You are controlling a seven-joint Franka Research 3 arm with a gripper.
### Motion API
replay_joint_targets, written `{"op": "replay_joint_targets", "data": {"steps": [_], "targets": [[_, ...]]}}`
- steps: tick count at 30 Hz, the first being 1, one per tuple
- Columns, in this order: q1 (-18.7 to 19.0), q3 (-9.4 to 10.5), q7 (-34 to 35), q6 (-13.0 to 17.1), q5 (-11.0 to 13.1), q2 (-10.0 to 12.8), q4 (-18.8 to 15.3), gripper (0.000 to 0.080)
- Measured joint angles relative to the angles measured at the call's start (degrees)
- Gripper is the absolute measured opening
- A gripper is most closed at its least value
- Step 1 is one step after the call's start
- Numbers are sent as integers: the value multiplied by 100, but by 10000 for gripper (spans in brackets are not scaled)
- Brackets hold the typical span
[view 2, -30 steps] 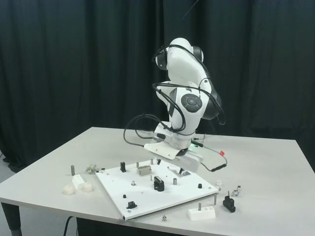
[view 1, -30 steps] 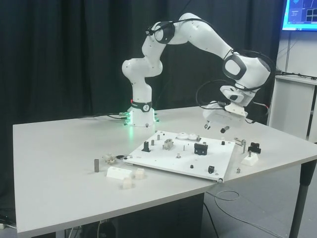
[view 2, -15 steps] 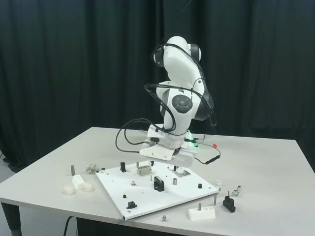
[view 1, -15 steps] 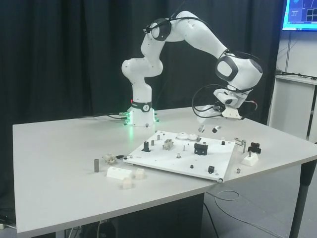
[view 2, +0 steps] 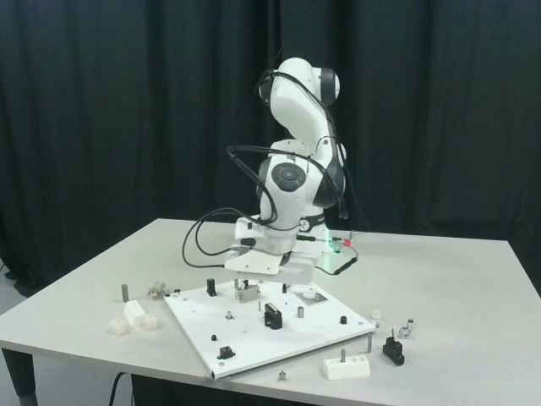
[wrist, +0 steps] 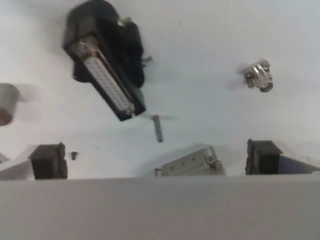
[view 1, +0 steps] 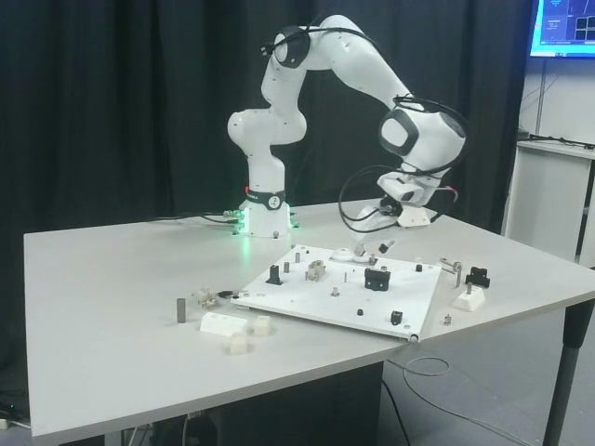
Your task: Remove square peg 1.
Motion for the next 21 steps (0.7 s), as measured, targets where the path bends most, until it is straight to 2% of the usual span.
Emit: {"op": "replay_joint_targets", "data": {"steps": [14,21], "targets": [[-262,-183,-296,1177,35,-502,-1178,800],[-322,-239,-308,1778,181,-725,-1703,800]]}}
